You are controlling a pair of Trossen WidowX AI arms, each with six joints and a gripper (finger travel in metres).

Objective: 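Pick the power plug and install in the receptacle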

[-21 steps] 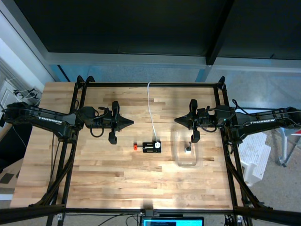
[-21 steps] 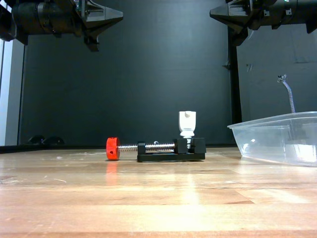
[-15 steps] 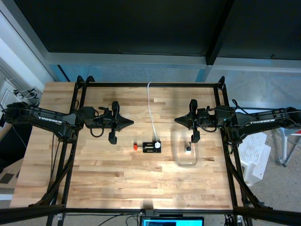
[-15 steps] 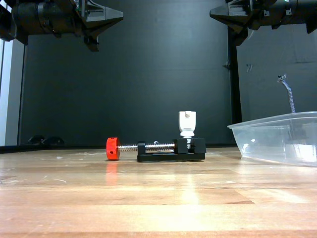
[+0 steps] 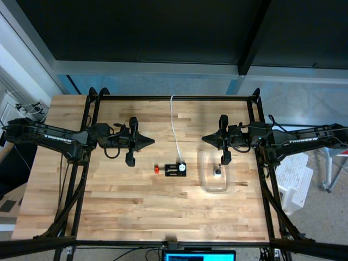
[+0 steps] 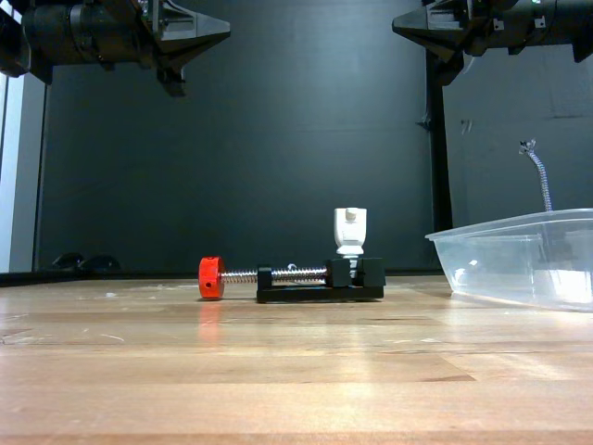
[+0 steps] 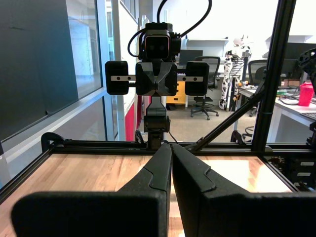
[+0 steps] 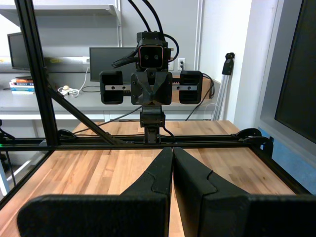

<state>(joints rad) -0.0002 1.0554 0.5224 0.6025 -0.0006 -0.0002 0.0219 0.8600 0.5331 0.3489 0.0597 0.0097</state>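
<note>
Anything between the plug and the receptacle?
Only the wall of the clear tray: the power plug lies inside it, the receptacle stands outside. The left gripper and right gripper hang shut, high above.

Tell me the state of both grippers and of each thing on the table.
Left gripper: shut, empty, held high over the table's left half.
Right gripper: shut, empty, held high near the tray's far end.
Plug: lying in the tray, not gripped.
Receptacle: upright in the vise, nothing plugged in.
Vise: clamped on the receptacle.
Tray: open, no lid.
</note>
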